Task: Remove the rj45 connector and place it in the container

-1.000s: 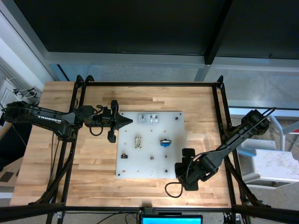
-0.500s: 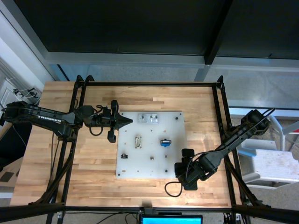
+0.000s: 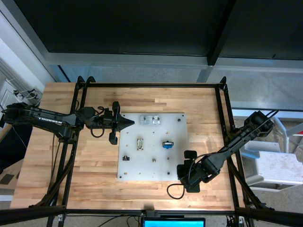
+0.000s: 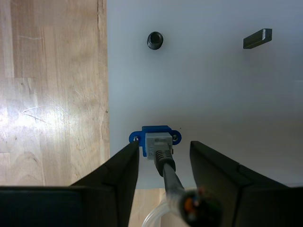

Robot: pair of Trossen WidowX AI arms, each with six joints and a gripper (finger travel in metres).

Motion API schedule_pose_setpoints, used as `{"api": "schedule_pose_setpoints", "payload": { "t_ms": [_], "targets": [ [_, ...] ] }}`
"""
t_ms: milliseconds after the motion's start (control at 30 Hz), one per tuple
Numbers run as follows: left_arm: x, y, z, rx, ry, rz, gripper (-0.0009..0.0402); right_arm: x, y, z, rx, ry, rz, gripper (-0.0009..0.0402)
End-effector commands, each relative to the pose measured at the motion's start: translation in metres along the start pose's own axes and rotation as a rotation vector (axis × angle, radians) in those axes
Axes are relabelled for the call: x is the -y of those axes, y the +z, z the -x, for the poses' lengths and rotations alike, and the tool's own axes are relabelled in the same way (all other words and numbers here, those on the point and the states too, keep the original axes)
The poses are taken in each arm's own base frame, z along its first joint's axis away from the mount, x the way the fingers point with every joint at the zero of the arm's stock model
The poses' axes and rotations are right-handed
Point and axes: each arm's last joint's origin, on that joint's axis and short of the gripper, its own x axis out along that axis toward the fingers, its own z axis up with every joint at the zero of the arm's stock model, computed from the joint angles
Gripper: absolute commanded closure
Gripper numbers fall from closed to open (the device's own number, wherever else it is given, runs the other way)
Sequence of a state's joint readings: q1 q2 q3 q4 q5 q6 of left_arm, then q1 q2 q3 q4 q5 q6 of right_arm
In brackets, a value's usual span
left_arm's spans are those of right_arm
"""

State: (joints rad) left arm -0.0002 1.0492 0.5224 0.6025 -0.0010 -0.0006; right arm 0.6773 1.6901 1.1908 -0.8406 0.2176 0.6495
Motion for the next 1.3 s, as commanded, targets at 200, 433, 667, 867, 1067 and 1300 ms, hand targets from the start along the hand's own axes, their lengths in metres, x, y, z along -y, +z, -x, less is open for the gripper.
{"api": "schedule_pose_setpoints", "payload": {
  "t_ms": [200, 433, 667, 867, 1067, 1300],
  "targets": [
    [0.0, 0.0, 0.0, 0.001, 0.0, 0.0, 0.0392, 0.0, 0.0, 0.0, 0.003, 0.002, 0.002, 0.0312],
    [0.0, 0.0, 0.0, 0.0, 0.0, 0.0, 0.0392, -0.001, 0.0, 0.0, 0.004, 0.003, 0.003, 0.036],
    [0.0, 0.0, 0.0, 0.0, 0.0, 0.0, 0.0392, -0.001, 0.0, 0.0, 0.005, 0.004, 0.003, 0.0393],
    [0.0, 0.0, 0.0, 0.0, 0.0, 0.0, 0.0392, -0.001, 0.0, 0.0, 0.006, 0.004, 0.001, 0.0393],
    [0.0, 0.0, 0.0, 0.0, 0.0, 0.0, 0.0392, -0.001, 0.002, 0.004, 0.016, 0.013, -0.001, 0.0393],
    [0.0, 0.0, 0.0, 0.0, 0.0, 0.0, 0.0392, 0.002, 0.001, 0.016, 0.021, 0.023, -0.002, 0.0393]
  ]
}}
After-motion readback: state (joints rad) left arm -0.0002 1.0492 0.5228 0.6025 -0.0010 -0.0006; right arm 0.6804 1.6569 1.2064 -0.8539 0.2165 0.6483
